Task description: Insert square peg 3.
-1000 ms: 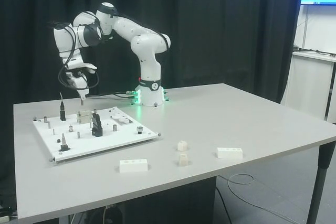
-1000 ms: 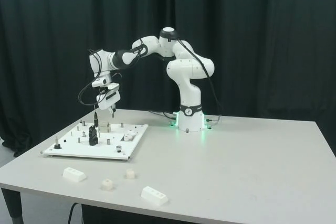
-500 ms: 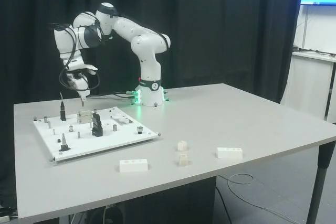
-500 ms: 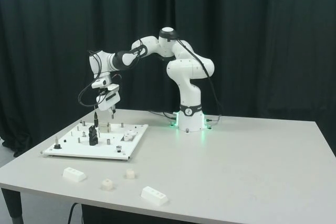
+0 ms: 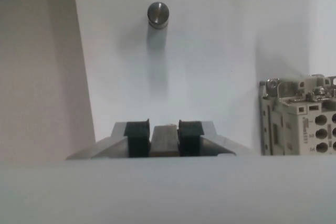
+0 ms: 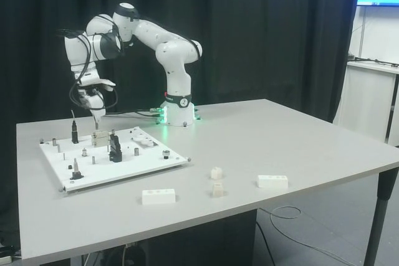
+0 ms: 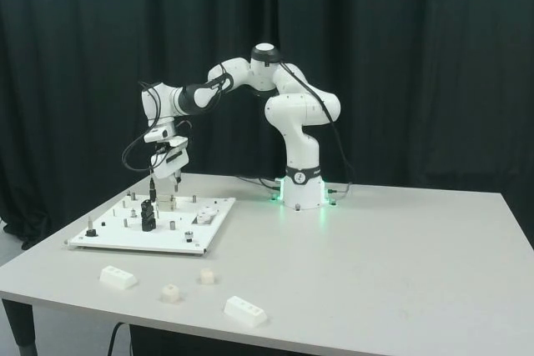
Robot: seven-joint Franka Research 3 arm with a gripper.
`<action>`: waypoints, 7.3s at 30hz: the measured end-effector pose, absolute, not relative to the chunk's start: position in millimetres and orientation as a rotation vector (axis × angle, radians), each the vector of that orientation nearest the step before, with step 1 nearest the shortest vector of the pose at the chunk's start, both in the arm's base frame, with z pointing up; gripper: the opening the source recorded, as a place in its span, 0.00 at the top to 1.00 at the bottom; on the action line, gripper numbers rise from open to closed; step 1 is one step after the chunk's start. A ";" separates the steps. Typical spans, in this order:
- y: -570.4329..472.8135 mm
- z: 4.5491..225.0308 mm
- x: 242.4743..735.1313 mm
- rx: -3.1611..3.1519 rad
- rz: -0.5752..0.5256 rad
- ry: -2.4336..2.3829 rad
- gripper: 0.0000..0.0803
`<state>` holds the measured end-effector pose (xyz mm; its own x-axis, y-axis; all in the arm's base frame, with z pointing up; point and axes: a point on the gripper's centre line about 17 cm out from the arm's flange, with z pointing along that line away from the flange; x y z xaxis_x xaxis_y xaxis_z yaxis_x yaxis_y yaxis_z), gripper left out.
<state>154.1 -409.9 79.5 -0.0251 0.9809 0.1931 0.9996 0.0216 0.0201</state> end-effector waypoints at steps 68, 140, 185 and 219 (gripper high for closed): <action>-419.5 52.6 163.4 -2.118 -0.207 -2.130 0.86; -415.8 44.0 158.5 -2.130 -0.216 -2.085 0.86; -402.4 45.5 161.3 -2.142 -0.224 -2.045 0.86; -411.9 47.5 162.1 -2.178 -0.229 -2.038 0.86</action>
